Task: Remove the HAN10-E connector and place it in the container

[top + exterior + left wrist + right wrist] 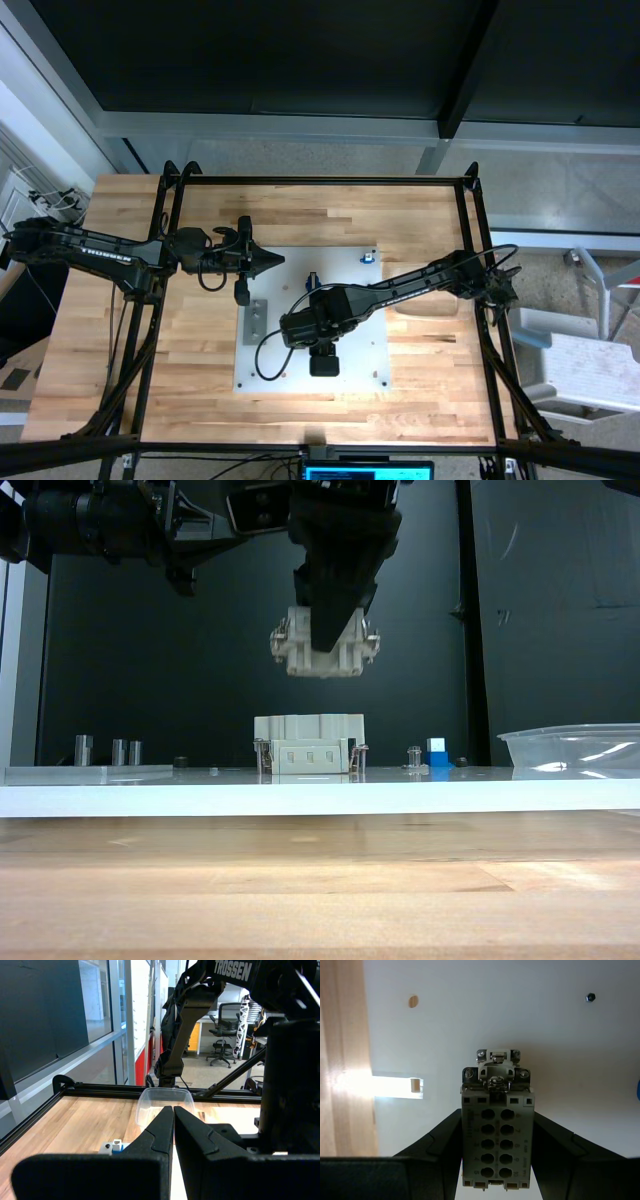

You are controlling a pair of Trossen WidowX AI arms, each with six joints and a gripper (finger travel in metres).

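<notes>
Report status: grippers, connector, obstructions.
Right gripper shut on HAN10-E connector, lifted clear of its base. Left gripper shut, over far-left of board. Container to the right; only low blue part between.

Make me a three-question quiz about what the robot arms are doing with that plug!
1. Where is the grey plug?
A. lying flat on the wood
B. held in the air by the right gripper, over the white board
C. hidden under the board

2. How many round holes does the plug's face show in the right wrist view?
A. four
B. ten
C. twenty

3. The fingers of the left gripper are:
A. pressed together
B. spread wide
C. clamped on a second plug

Answers:
1 B: the low view shows an open gap between the plug and the board.
2 B: there are two columns of five holes.
3 A: the left wrist view shows the fingers touching with nothing between them, while that gripper hovers by the board's far left corner.
</notes>
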